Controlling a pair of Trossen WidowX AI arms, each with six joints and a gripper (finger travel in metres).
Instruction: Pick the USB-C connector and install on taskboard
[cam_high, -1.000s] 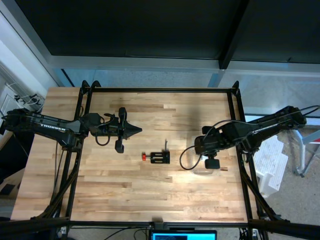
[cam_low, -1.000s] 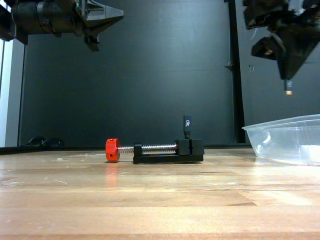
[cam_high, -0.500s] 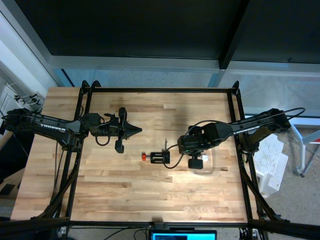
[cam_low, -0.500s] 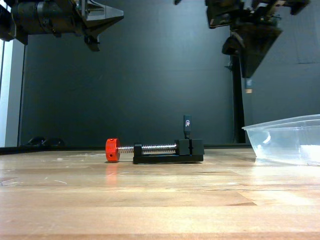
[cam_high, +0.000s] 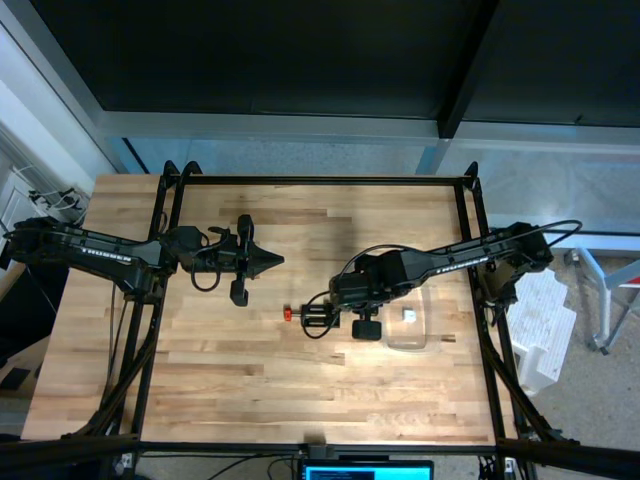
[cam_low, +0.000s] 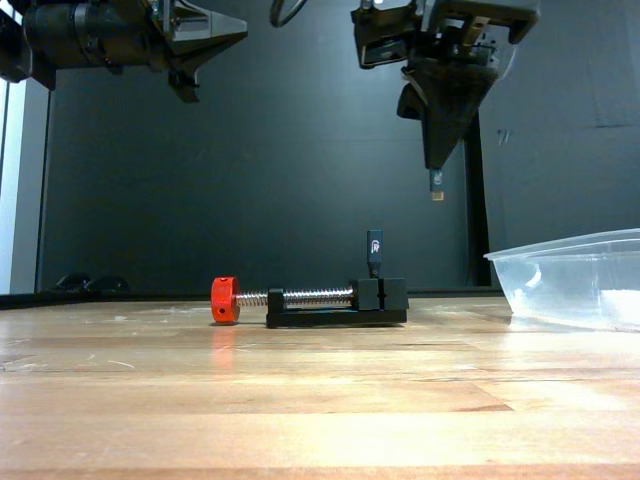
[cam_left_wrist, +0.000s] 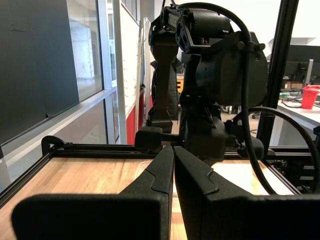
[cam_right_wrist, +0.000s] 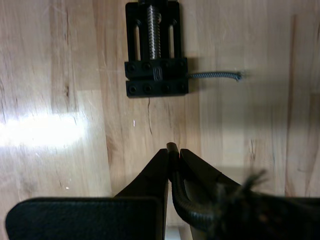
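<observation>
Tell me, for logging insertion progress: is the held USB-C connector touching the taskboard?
Apart. The low view shows the USB-C connector, pinched in the right gripper, hanging above the taskboard with dark background between. The left gripper is parked high at left.

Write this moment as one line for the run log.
right gripper: shut on connector, high, short of taskboard | left gripper: shut, raised at left | connector: not installed

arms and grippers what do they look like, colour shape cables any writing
Both arms are matte black, jointed, with black cables looping loose. White lettering runs along the left arm. The left gripper, over the left of the table, and the right gripper, high beside the taskboard, have wedge fingers tapering to a point.
</observation>
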